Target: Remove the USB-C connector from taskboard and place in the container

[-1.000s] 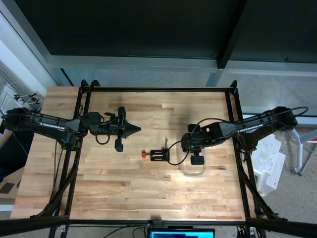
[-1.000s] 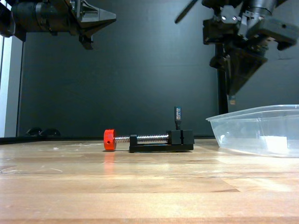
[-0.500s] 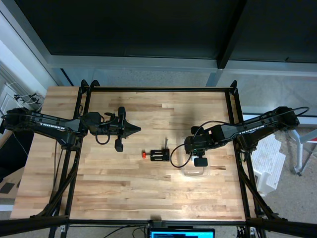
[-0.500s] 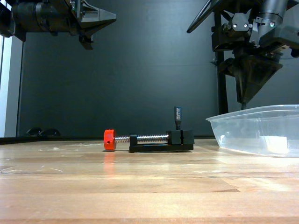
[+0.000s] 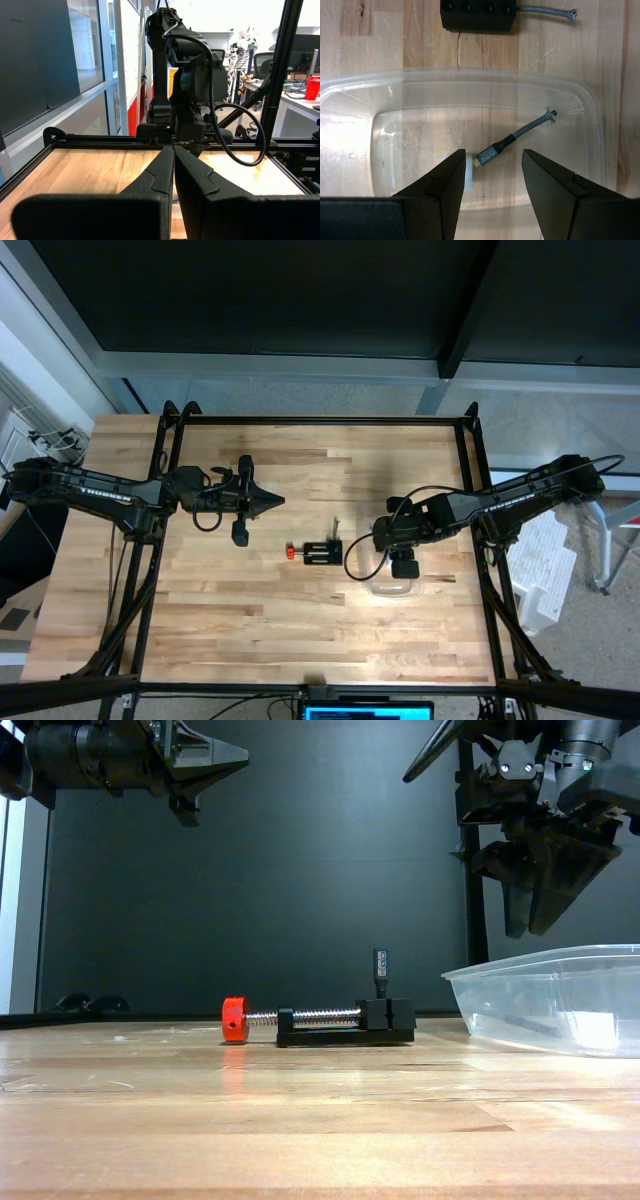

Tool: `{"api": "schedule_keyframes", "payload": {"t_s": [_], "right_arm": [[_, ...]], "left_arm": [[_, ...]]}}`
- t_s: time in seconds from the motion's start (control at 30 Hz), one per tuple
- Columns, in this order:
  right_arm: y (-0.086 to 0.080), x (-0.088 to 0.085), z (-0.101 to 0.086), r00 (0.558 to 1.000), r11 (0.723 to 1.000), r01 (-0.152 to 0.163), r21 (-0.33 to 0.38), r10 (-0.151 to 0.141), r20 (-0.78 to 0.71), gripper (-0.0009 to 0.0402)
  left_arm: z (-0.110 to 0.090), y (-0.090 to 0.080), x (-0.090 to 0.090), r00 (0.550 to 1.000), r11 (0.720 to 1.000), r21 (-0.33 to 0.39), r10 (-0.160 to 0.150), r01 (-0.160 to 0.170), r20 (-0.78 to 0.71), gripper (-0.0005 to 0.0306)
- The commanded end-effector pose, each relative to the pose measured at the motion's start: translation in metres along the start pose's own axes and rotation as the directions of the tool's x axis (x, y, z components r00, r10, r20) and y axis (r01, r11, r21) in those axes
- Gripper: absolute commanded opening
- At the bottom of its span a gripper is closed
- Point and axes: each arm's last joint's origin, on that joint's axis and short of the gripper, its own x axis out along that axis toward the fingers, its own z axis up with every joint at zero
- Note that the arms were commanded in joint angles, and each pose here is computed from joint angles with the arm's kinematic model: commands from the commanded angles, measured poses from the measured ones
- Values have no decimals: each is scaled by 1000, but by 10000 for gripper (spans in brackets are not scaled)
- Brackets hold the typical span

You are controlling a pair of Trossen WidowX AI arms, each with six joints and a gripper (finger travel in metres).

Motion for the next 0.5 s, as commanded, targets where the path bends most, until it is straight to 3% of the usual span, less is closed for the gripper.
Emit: {"api": "schedule_keyframes", "payload": {"t_s": [0.03,0.27,0.5], "right_arm": [[0,-1,1,1000,1000,-1,0,1,5,158],[0,-5,1,1000,1000,-5,0,5,19,149],[-6,-30,2,984,1000,-28,9,26,175,132]], "left_arm": [[0,0,0,1000,1000,0,0,0,0,0],[0,0,0,1000,1000,0,0,0,0,0],[0,0,0,1000,1000,0,0,0,0,0]]}}
